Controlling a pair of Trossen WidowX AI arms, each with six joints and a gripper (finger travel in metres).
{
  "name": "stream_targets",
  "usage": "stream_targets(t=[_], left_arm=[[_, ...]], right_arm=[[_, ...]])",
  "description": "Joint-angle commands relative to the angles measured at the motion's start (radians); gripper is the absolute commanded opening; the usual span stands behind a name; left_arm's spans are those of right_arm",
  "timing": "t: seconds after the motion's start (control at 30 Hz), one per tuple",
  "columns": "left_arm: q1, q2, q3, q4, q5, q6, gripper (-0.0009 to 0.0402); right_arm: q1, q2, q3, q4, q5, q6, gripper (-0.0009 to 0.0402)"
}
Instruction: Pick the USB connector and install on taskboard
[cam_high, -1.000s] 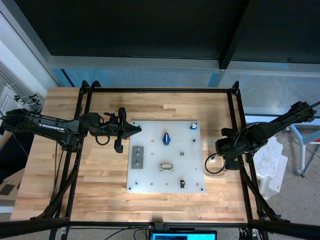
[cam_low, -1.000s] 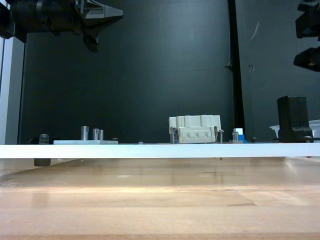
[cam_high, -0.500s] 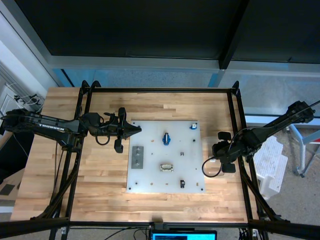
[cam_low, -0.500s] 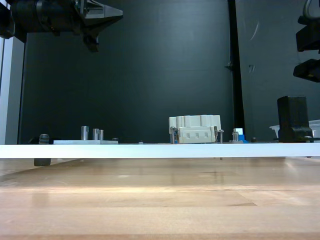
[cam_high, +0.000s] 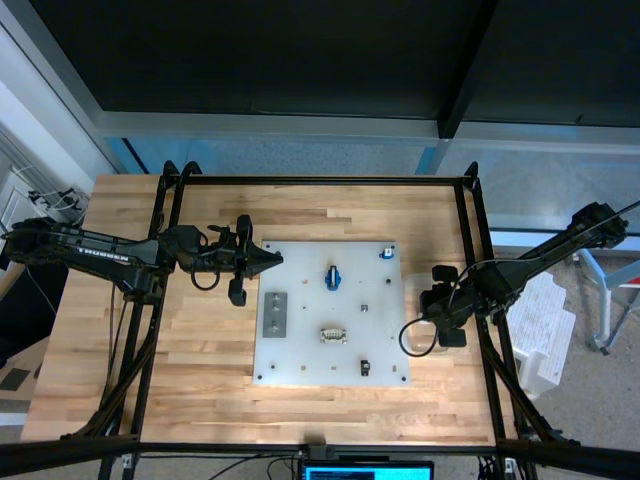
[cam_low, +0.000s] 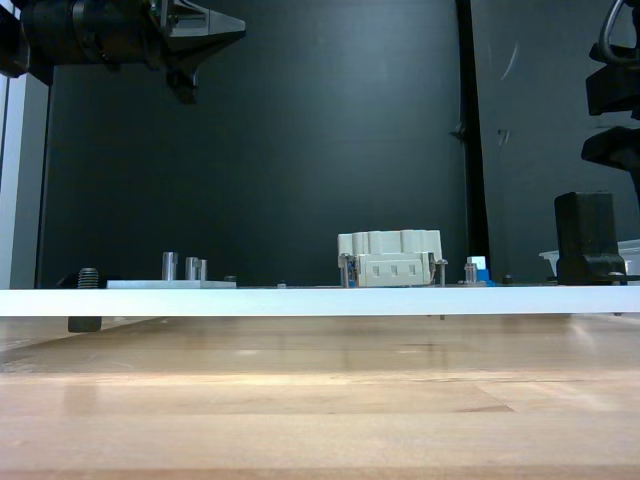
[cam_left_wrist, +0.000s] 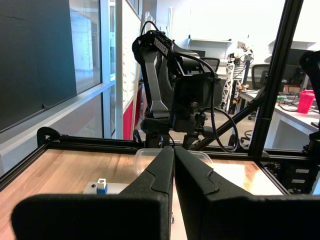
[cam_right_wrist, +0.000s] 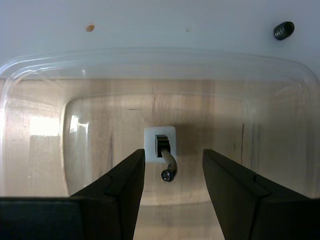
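**Clear-plastic tray, tiny plug: the pick is not yet made**

Right gripper (cam_right_wrist: 173, 159) hangs over the tray (cam_right_wrist: 150, 55), which lies on the wood just beside the right edge of the board (cam_high: 300, 345). Its fingers are spread wide and hold nothing. Between them, on the tray floor, the dark connector (cam_right_wrist: 162, 145) sits in a small white block (cam_right_wrist: 152, 136), with a bent stem running out of it. Left gripper (cam_left_wrist: 173, 152) is parked high over the board's left edge, fingers pressed together and empty.

I judge this to be the approach to the grasp, with installation wholly ahead. The risks come from scale and looseness:

- The connector lies nearer one finger than the other, so that finger would likely touch first and push or tilt it.
- The fingers could close on the block instead of the plug and lift both, or neither.
- Nothing seems to fix the tray, so a slanted descent may shove it along the wood.
- Its raised rim could catch a fingertip.
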Motion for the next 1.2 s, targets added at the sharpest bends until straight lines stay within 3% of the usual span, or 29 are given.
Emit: stream_targets(t=[0.03,0.43,1.2], left_arm=[[0.0,0.0,0.0,0.0,0.0,0.0,0.0],[0.0,0.0,0.0,0.0,0.0,0.0,0.0],[0.0,0.0,0.0,0.0,0.0,0.0,0.0]], right_arm=[[-0.006,0.01,0.0,0.005,-0.003,0.0,0.0166],[-0.008,0.047,-0.057,0.101,-0.023,-0.016,0.0165],[-0.008,0.073,-0.074,0.121,-0.011,-0.014,0.0165]])
